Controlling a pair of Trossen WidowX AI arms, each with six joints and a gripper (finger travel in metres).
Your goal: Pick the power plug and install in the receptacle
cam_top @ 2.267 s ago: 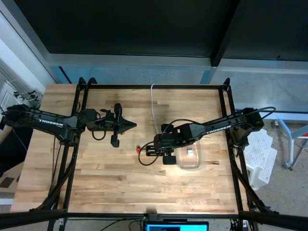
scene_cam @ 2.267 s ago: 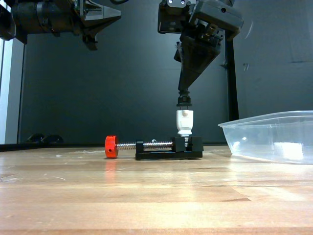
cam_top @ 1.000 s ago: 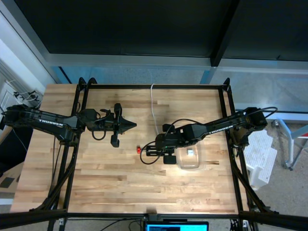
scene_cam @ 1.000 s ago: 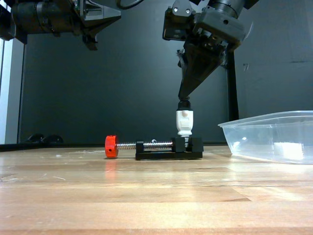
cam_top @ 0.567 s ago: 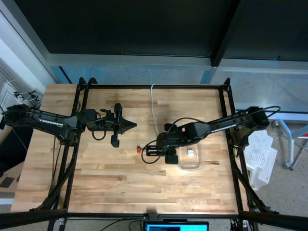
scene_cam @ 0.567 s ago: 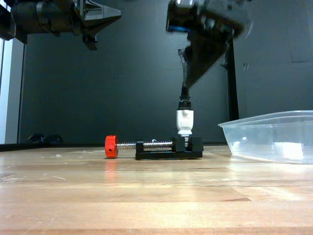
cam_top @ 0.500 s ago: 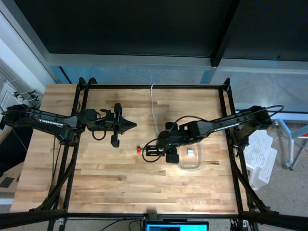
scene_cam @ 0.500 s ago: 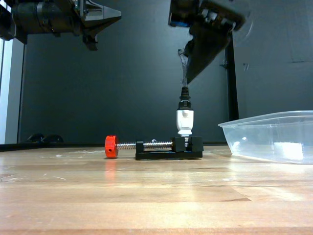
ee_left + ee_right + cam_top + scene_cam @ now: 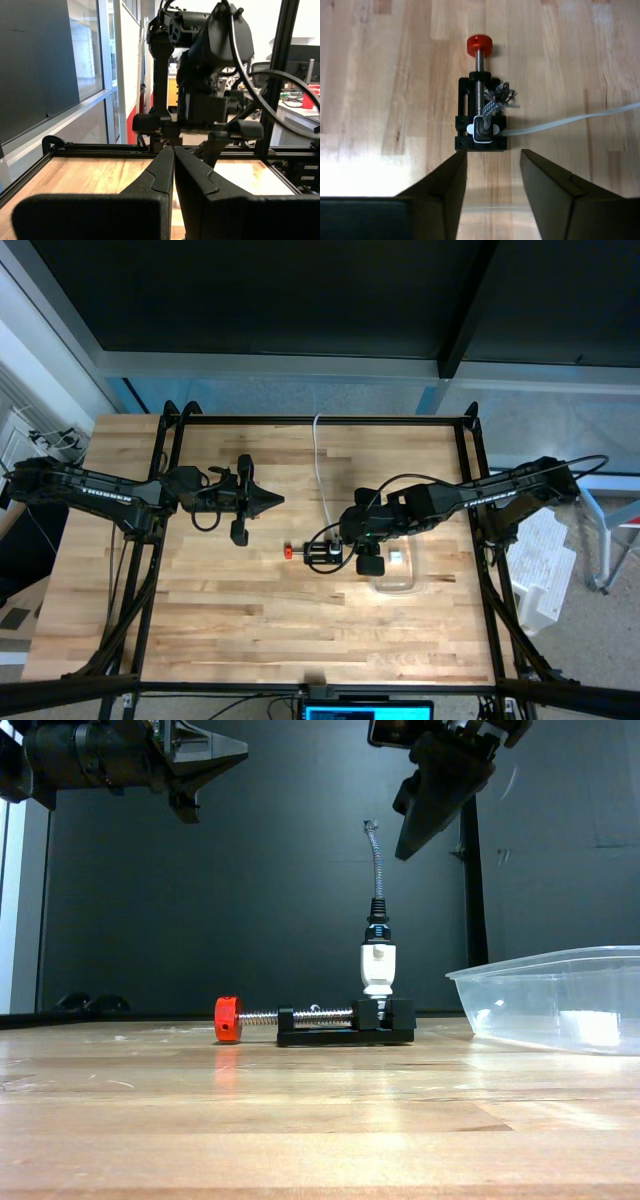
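Status: power plug (image 9: 377, 927) stands upright in receptacle (image 9: 377, 968), looks seated, braided stub pointing up. Vise (image 9: 345, 1020) clamps receptacle vertical on counter (image 9: 300, 1120), so insertion axis is straight down; white cable (image 9: 570, 119) exits sideways. Right gripper (image 9: 405, 848) hovers above plug, offset toward tray (image 9: 540, 1005), jaws apart, holding nothing. Left gripper (image 9: 235, 758) parked high, well apart, jaws together. Judgement: install essentially done.
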